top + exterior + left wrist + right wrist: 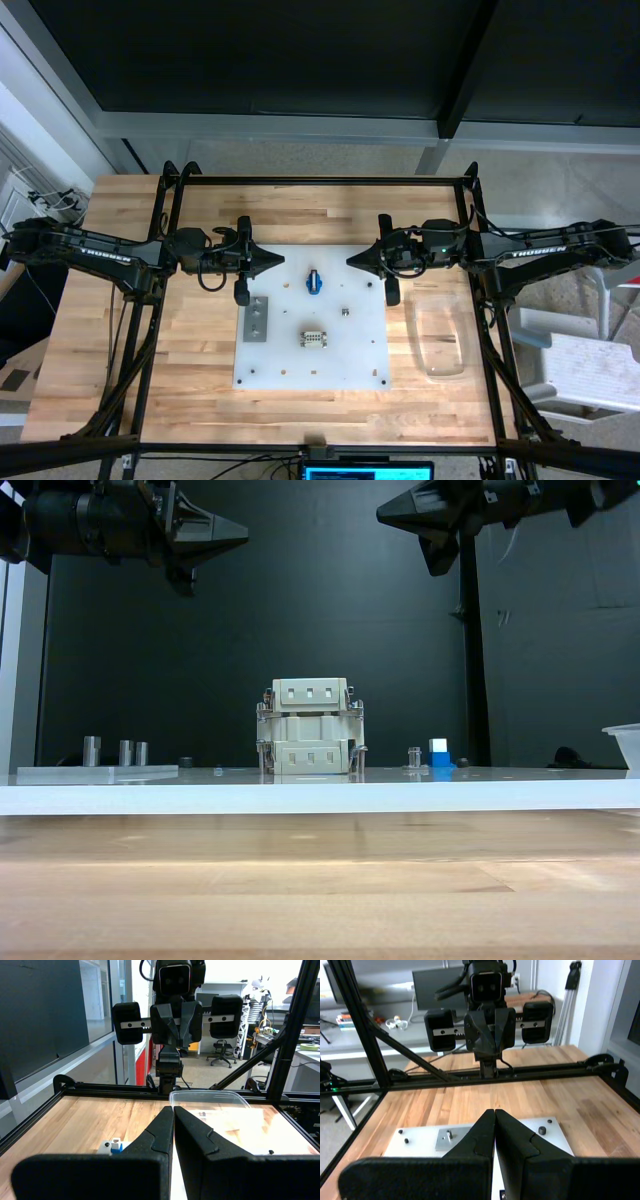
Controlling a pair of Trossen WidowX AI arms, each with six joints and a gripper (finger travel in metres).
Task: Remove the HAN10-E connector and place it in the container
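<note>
The HAN10-E connector [313, 339] [309, 726], a small grey-beige block, stands on the white board [350, 360] near its front middle. The clear container [439, 335] [210, 1097] lies on the wood to the right of the board; its rim [624, 733] shows in the low view. My left gripper [281, 261] [240, 526] [173, 1112] hovers shut above the board's far left corner. Facing it, my right gripper [352, 260] [385, 515] [495, 1114] hangs shut over the far right side. Both are high above the connector and hold nothing.
A blue knob [314, 282] [439, 753] sits at the board's far middle. A grey metal plate [258, 319] [95, 771] with pegs lies on the board's left side, and a small post [345, 313] stands right of centre. A black frame [320, 181] rings the table.
</note>
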